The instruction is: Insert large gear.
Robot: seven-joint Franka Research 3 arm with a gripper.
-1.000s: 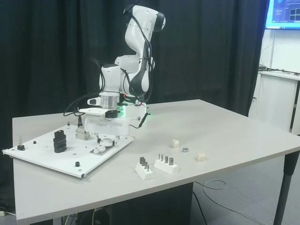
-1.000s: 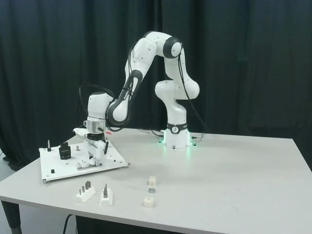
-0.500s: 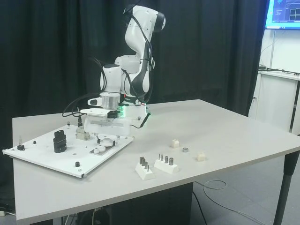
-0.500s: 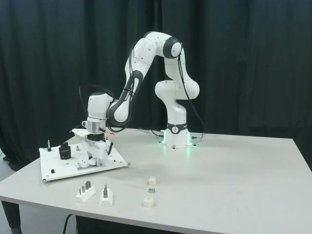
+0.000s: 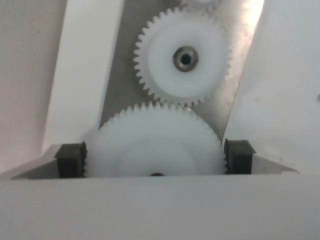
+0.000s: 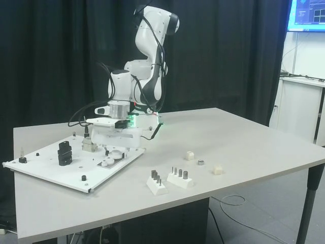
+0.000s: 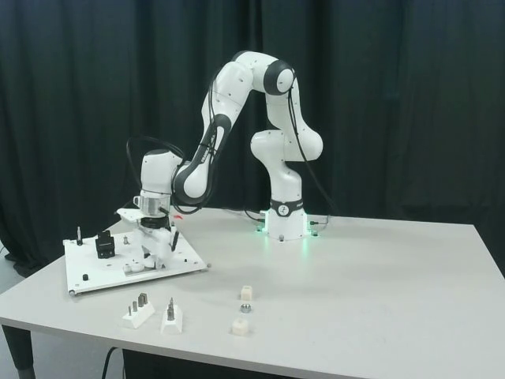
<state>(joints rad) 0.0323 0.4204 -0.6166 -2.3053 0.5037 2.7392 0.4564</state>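
In the wrist view the large white gear sits between my black finger pads, which press on its teeth from both sides. My gripper is shut on it. Just beyond, a smaller white gear sits on a metal shaft over a grey plate; the two gears' teeth almost meet. In the room views my gripper hangs low over the white board, and the hand hides the gear.
On the board stand a black block, small pegs and a black knob. In front of the board on the grey table are two white peg holders, two small white cubes and a nut.
The hand has shifted a little over the board, toward the black block, staying low. Nothing else on the table moved.
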